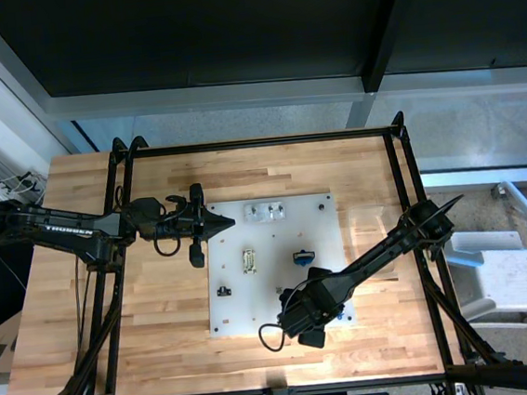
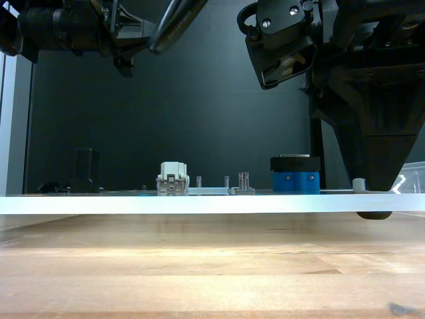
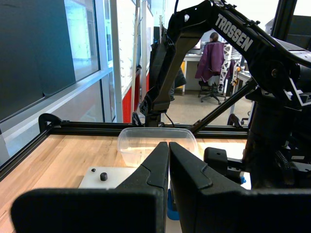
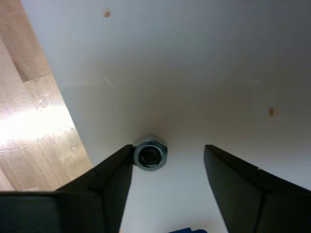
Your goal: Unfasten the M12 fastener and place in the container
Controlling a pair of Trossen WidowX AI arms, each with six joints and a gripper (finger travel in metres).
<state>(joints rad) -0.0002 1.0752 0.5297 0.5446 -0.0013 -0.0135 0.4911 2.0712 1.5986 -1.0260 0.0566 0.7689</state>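
Observation:
The silver M12 nut [image 4: 150,154] sits low on the white board [image 4: 194,73], on its stud, with a dark core in its hole and no ribs showing. My right gripper [image 4: 170,149] is open and straddles the nut. One finger [image 4: 114,170] touches its side and the other finger [image 4: 233,179] stands well apart. In the high view the right gripper [image 1: 302,327] points down at the board's [image 1: 246,302] near right part. The clear container [image 3: 158,131] lies just beyond the board's right edge, and nothing shows inside it. My left gripper [image 3: 168,145] is shut on nothing and hovers over the board's far left [image 1: 221,223].
A blue block [image 1: 303,257], a white connector [image 1: 248,261] and small silver posts [image 1: 265,213] stand on the board. A black post [image 3: 103,176] stands at its far right corner. Black frame rails [image 1: 258,143] run along the table's edges.

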